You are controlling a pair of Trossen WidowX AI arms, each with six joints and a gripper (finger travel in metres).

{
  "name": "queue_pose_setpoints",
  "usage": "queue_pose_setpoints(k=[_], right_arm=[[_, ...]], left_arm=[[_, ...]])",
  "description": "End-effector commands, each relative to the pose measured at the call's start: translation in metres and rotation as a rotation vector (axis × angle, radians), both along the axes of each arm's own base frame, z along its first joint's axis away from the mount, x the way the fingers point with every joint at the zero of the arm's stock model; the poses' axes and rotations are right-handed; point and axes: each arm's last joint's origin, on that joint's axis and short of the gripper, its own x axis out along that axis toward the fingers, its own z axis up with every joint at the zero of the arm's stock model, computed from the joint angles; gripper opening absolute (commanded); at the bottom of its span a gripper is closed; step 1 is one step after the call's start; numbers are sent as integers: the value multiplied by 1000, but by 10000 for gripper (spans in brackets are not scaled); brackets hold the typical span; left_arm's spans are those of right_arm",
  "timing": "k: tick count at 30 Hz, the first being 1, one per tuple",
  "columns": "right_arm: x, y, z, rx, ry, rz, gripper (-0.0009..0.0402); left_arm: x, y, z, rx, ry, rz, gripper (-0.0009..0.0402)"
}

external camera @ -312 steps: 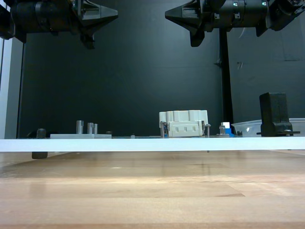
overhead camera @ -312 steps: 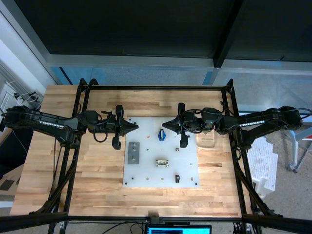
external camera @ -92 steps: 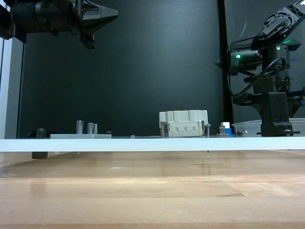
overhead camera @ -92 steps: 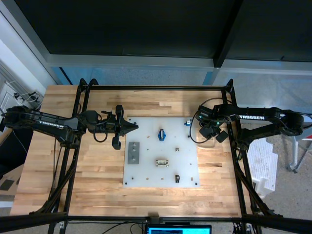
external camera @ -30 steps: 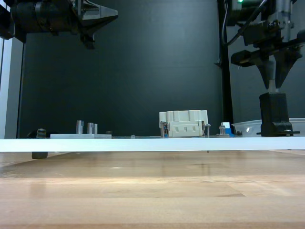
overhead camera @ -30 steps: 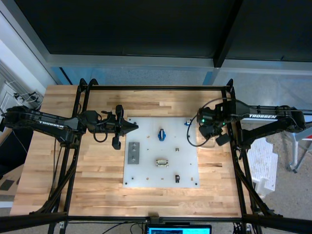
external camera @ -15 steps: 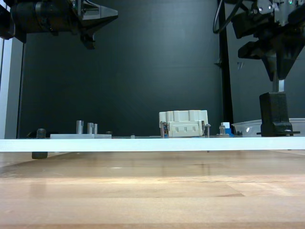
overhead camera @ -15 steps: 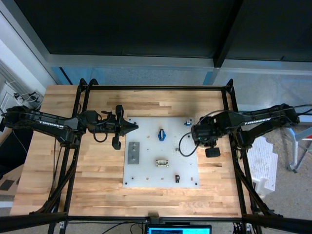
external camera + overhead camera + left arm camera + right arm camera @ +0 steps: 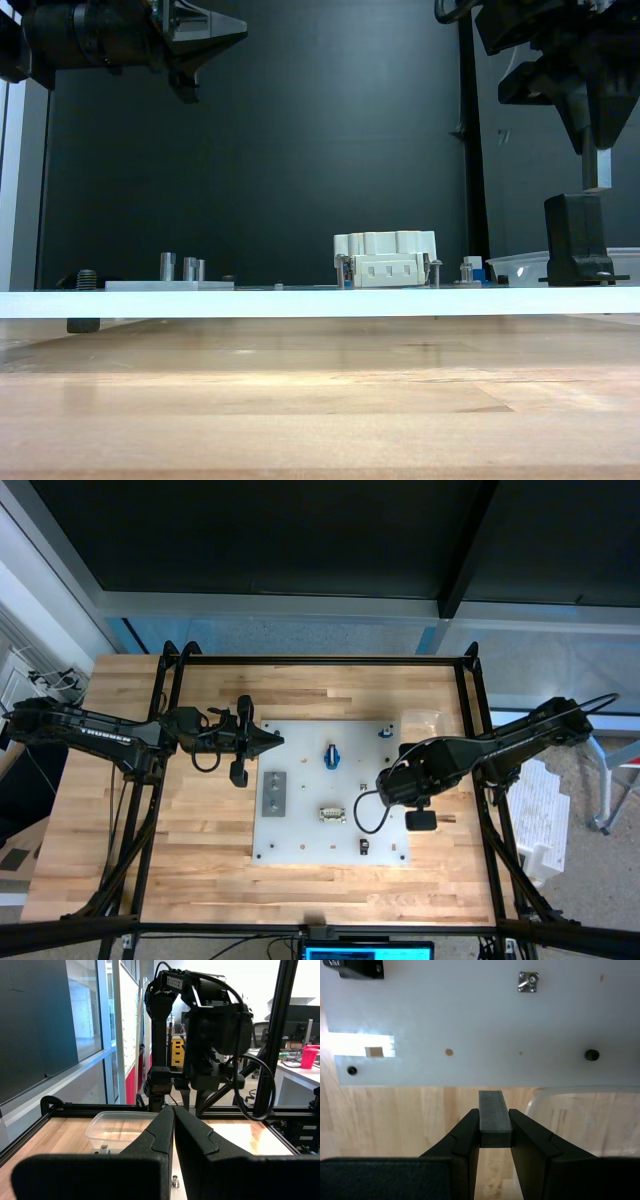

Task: Pick the 16mm bar and install on taskboard

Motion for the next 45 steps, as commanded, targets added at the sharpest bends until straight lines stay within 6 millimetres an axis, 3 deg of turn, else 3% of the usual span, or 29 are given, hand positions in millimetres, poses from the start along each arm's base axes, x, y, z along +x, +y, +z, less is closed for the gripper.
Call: queue_pose_setpoints(k=[1, 25, 45], right_arm=[[4, 13, -5, -2, 17, -1, 4], [19, 72, -37, 68, 33, -49, 4], [22, 91, -53, 80, 34, -56, 4]], left_arm=[[0, 0, 0, 0, 0, 0, 0], [0, 0, 0, 0, -1, 0, 0], [0, 0, 0, 0, 0, 0, 0]])
